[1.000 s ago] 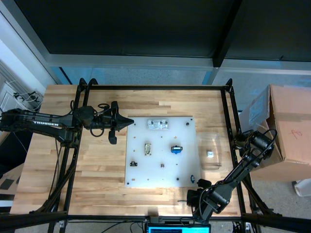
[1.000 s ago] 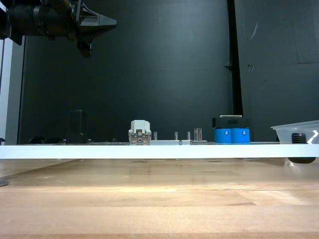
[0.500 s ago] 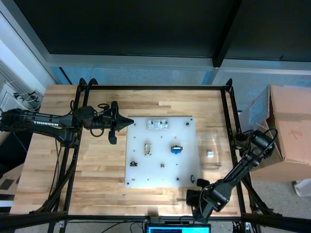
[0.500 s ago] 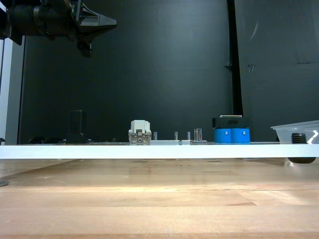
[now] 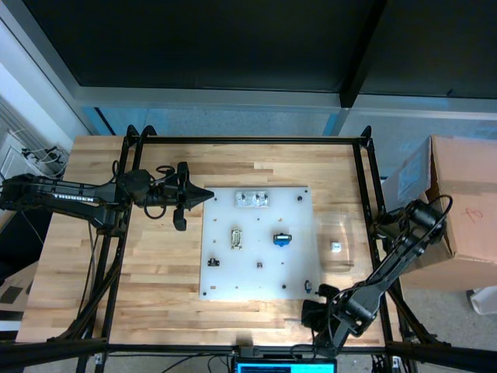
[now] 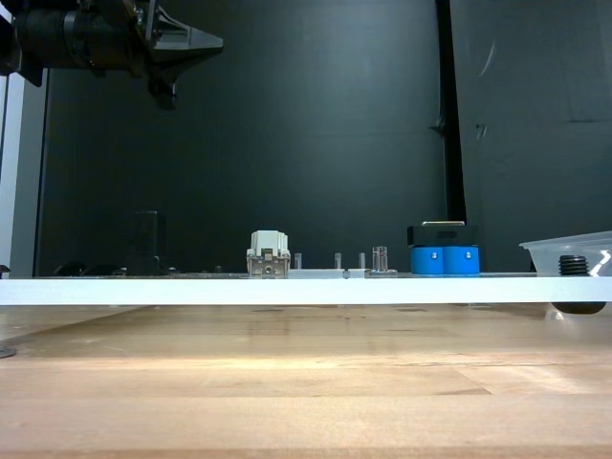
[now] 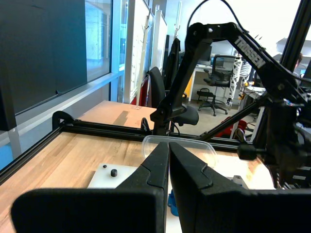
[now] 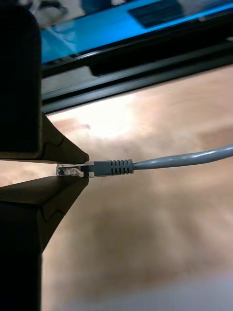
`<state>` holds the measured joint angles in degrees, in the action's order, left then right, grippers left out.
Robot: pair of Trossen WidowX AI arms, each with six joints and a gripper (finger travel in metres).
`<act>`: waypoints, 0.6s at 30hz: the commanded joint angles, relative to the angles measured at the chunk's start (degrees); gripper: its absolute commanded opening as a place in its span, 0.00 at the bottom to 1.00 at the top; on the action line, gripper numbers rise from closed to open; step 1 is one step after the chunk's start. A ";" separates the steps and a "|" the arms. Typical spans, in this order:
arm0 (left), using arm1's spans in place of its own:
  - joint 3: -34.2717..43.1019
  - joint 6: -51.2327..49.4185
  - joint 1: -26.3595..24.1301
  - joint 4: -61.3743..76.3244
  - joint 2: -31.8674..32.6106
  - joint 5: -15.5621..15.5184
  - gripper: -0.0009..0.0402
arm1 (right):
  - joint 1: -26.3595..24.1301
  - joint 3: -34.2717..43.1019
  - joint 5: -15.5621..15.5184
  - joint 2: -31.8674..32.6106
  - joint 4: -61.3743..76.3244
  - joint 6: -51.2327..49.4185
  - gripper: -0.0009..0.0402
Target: Pick the RJ45 connector and install on the taskboard
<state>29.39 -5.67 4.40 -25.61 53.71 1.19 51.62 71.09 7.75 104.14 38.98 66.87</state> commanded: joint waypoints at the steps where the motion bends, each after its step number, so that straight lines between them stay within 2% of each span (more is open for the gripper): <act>1: 0.02 0.02 0.02 0.02 0.02 0.02 0.02 | -0.70 1.88 3.34 -2.62 5.92 0.20 0.02; 4: 0.02 0.02 0.02 0.00 0.02 0.02 0.02 | -2.47 3.28 3.52 -3.74 12.61 0.24 0.02; 9: 0.02 0.02 0.00 0.02 0.02 0.02 0.02 | -6.29 4.61 7.65 -4.83 18.05 -1.20 0.02; 16: 0.02 0.02 0.00 0.07 0.02 0.02 0.02 | -11.61 6.47 12.92 -6.29 18.62 -4.85 0.02; 18: 0.02 0.02 0.00 0.00 0.02 0.02 0.02 | -13.22 7.32 15.41 -6.32 18.75 -5.73 0.02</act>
<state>29.39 -5.65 4.40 -25.56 53.71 1.21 39.27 77.91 21.69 97.76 57.65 61.71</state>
